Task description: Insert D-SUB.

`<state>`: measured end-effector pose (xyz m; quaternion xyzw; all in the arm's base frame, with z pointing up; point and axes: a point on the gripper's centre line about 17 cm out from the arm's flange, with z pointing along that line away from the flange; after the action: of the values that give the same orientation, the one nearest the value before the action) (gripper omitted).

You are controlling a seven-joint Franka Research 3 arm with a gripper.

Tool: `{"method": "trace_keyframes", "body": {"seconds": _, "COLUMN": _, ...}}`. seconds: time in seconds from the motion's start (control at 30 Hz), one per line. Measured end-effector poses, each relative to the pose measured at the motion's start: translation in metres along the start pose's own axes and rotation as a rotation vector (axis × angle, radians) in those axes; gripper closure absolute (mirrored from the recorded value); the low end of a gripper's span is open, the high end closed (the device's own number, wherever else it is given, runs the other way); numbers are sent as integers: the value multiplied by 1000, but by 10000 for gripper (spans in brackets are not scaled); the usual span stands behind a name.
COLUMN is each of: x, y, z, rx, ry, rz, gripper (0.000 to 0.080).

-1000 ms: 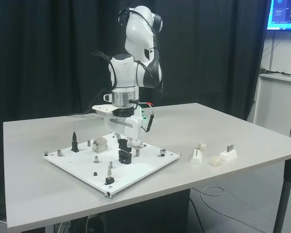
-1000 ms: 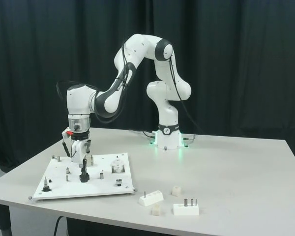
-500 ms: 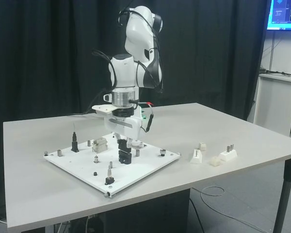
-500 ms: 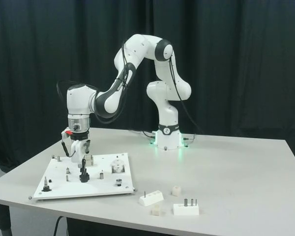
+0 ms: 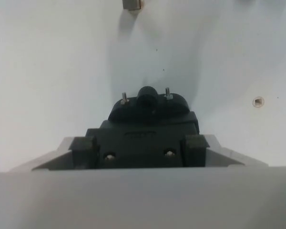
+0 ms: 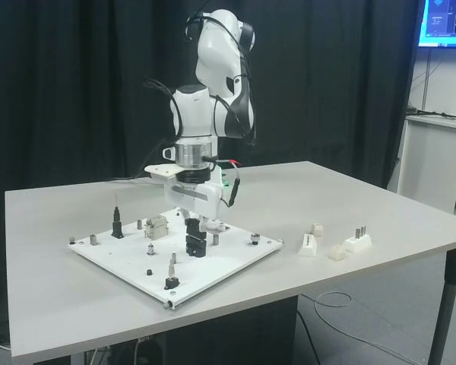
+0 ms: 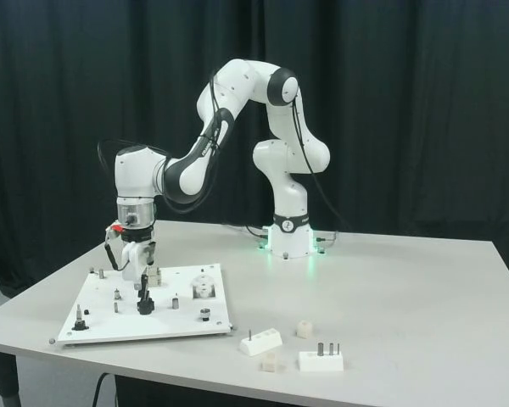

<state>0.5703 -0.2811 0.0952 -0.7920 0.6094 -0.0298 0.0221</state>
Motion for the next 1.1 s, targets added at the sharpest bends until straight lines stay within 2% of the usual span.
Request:
{"method": "trace_keyframes", "body": {"seconds": 0.5, "x": 1, "y": 0, "z": 0, "rx": 0, "ry": 0, "rz": 3, "gripper": 414}}
{"method": "trace_keyframes", "body": {"seconds": 1.1, "x": 4, "y": 3, "z": 0, "rx": -6, "ry": -9, "rz": 79, "gripper": 414}}
